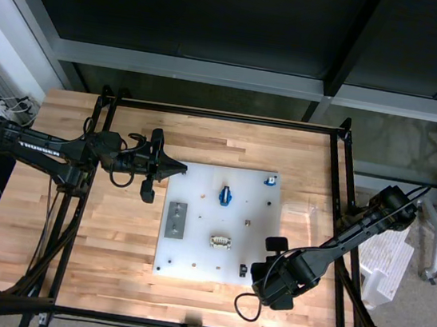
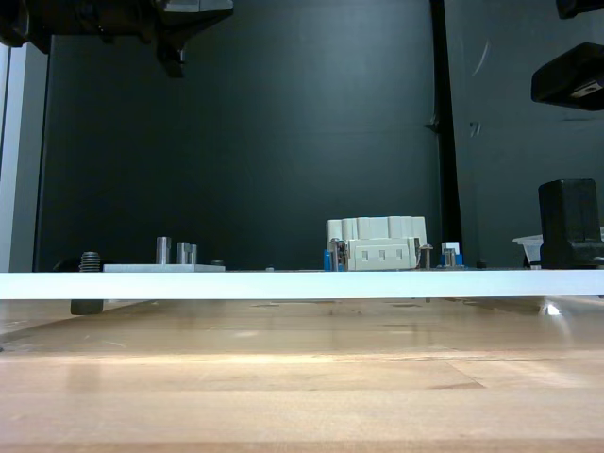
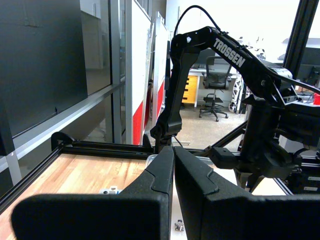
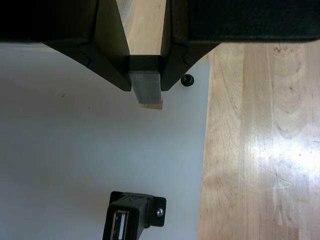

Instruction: Pick the 16mm bar and install on taskboard

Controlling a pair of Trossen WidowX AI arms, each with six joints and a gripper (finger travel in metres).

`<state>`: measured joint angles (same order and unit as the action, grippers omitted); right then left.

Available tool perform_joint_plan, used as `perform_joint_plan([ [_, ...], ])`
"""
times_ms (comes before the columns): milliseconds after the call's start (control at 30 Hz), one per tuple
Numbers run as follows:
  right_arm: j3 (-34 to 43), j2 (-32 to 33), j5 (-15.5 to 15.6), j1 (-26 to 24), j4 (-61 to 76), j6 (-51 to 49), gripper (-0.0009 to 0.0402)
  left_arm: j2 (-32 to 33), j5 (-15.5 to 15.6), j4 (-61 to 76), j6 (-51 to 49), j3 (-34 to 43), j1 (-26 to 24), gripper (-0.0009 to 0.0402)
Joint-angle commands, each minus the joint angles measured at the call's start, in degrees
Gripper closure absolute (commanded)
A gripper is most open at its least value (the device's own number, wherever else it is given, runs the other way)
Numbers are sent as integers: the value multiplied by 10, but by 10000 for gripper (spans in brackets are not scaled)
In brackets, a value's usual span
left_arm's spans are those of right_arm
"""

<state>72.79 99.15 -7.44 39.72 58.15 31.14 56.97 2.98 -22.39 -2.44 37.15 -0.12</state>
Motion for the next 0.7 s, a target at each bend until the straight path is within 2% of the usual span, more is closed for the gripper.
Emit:
perform_joint_plan([
  [33,-3,0,0,1,-6,0,389,0,0,0,0,0,0,393],
  [700,-21,0,0,1,-24,0,389,0,0,0,0,0,0,393],
])
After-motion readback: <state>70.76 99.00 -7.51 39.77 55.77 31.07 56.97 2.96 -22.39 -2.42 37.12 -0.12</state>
